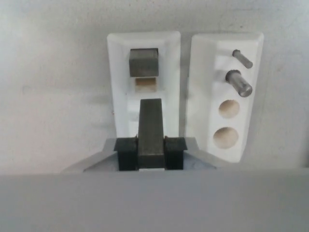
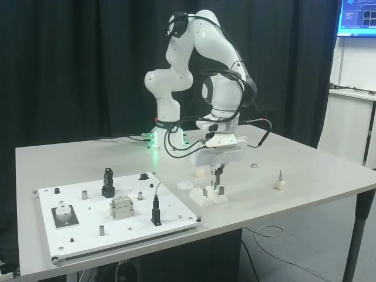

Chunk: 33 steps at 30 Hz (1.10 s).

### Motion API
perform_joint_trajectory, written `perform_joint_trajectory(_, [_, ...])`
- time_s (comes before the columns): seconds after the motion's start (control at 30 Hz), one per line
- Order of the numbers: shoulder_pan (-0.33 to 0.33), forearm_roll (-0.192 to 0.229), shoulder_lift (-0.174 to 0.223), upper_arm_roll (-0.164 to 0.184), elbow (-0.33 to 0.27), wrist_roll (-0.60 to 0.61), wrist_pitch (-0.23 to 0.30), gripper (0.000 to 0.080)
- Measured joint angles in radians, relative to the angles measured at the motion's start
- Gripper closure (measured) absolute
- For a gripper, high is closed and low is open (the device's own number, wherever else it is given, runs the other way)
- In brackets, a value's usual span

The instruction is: Insert square peg 3.

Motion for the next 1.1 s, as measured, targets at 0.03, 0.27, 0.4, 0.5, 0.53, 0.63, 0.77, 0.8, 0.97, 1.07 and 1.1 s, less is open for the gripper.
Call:
perform_joint_trajectory(0.03, [0.000, 0.000, -0.003, 0.000, -0.002, 0.000, 0.000, 0.0691])
perform_joint_trajectory(0.27, [0.000, 0.000, -0.015, 0.000, -0.009, -0.003, 0.000, 0.0691])
perform_joint_trajectory(0.4, [0.001, 0.000, -0.020, 0.000, -0.009, -0.010, 0.000, 0.0691])
perform_joint_trajectory(0.5, [0.001, 0.000, -0.024, 0.000, -0.009, -0.020, 0.002, 0.0691])
perform_joint_trajectory(0.53, [0.001, 0.000, -0.026, 0.000, -0.009, -0.022, 0.003, 0.0691])
perform_joint_trajectory(0.63, [0.001, -0.001, -0.032, -0.003, -0.006, -0.031, 0.007, 0.0691])
perform_joint_trajectory(0.77, [0.001, -0.006, -0.041, -0.011, 0.002, -0.046, 0.009, 0.0691])
perform_joint_trajectory(0.8, [0.001, -0.008, -0.044, -0.014, 0.005, -0.050, 0.009, 0.0691])
perform_joint_trajectory(0.97, [0.001, -0.012, -0.054, -0.034, 0.022, -0.085, 0.008, 0.0691])
perform_joint_trajectory(1.07, [0.001, -0.013, -0.059, -0.051, 0.033, -0.118, 0.003, 0.0691])
perform_joint_trajectory(1.1, [0.001, -0.013, -0.061, -0.057, 0.037, -0.131, 0.001, 0.0691])
